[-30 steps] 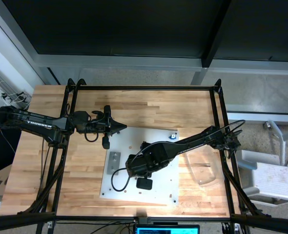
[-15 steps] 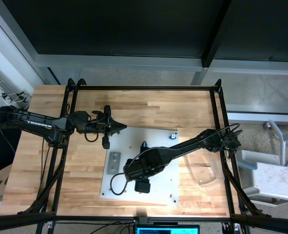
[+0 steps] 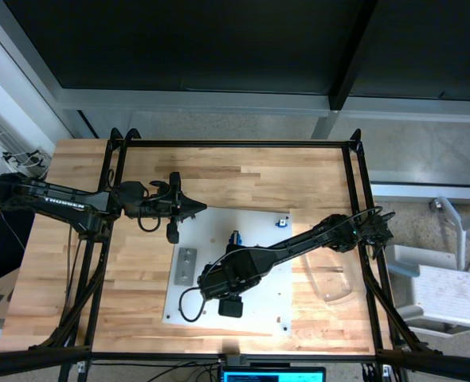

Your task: Remove the HAN10-E connector and place it in the container

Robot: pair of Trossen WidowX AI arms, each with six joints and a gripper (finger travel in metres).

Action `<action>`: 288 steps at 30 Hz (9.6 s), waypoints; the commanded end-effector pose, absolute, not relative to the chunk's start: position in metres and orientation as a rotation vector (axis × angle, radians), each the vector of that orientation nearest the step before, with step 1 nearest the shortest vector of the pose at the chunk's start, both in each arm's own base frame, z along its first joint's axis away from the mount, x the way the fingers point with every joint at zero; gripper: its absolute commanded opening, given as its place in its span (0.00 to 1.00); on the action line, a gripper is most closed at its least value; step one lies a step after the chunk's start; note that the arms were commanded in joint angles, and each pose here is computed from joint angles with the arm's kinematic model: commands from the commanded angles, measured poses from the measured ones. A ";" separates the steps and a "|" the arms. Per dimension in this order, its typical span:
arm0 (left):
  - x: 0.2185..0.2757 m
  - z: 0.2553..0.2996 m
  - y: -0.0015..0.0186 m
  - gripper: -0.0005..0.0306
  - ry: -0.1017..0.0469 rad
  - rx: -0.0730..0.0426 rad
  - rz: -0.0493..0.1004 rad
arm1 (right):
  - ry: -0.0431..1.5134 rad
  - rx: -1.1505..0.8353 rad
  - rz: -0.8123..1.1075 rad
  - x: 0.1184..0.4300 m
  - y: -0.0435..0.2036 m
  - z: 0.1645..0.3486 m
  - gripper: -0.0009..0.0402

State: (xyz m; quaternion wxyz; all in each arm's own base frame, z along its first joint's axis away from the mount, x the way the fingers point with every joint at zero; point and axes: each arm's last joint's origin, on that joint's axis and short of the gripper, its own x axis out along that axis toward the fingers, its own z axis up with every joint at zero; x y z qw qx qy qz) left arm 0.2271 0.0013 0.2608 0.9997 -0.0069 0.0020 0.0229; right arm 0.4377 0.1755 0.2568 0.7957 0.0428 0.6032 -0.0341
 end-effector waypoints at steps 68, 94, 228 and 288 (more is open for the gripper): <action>0.2271 0.2607 0.0014 0.02 0.005 -0.014 0.046 | 1.306 0.005 0.023 0.430 0.175 0.252 0.07; 0.2271 0.2606 0.0013 0.02 0.005 -0.014 0.045 | 1.281 0.080 -0.094 0.356 0.155 0.269 0.07; 0.2271 0.2608 0.0013 0.02 0.004 -0.014 0.046 | 1.360 0.398 -0.355 0.153 0.134 0.228 0.61; 0.2271 0.2608 0.0014 0.02 0.004 -0.014 0.046 | 1.363 0.394 -0.356 0.150 0.132 0.243 0.61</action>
